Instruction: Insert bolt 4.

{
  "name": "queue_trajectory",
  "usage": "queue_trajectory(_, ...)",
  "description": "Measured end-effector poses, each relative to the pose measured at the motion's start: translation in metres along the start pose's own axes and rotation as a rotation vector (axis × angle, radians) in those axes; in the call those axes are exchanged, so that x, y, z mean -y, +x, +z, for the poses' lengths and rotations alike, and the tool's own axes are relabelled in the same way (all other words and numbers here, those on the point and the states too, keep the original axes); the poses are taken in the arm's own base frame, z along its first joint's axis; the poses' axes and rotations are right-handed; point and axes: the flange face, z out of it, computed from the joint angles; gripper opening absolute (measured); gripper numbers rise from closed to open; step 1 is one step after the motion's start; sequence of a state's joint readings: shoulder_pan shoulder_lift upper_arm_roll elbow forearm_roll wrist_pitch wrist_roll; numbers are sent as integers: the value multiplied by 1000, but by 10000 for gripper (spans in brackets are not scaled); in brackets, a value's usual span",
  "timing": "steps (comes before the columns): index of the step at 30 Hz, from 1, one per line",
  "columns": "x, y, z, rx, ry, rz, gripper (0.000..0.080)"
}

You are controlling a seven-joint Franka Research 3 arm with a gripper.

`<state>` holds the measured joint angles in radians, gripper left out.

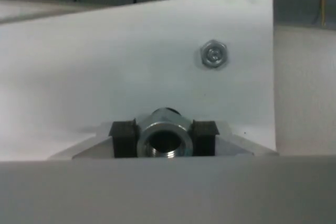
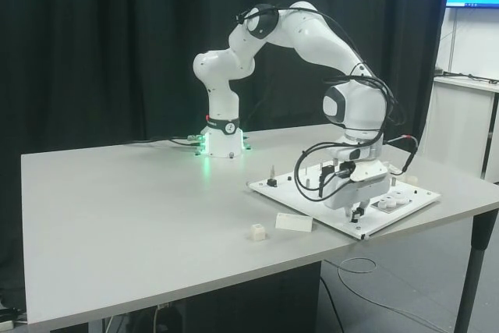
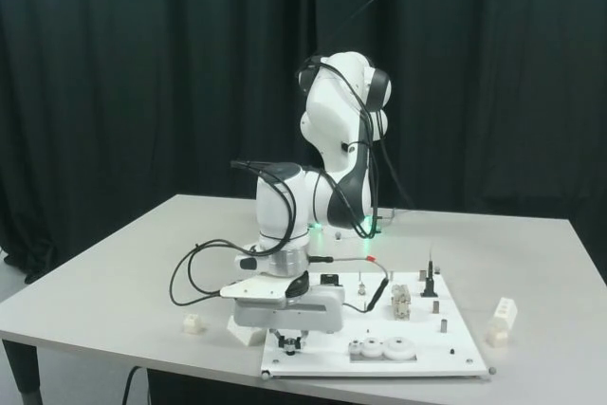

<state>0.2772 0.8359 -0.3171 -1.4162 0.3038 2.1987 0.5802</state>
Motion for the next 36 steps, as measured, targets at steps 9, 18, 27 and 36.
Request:
queue_trajectory(9,0,0,0,0,1,116,225)
queue_trajectory(18,0,0,0,-1,1,273,225)
queue_trajectory(27,0,0,0,-1,2,408,225)
queue_trajectory(36,0,0,0,-2,2,581,225)
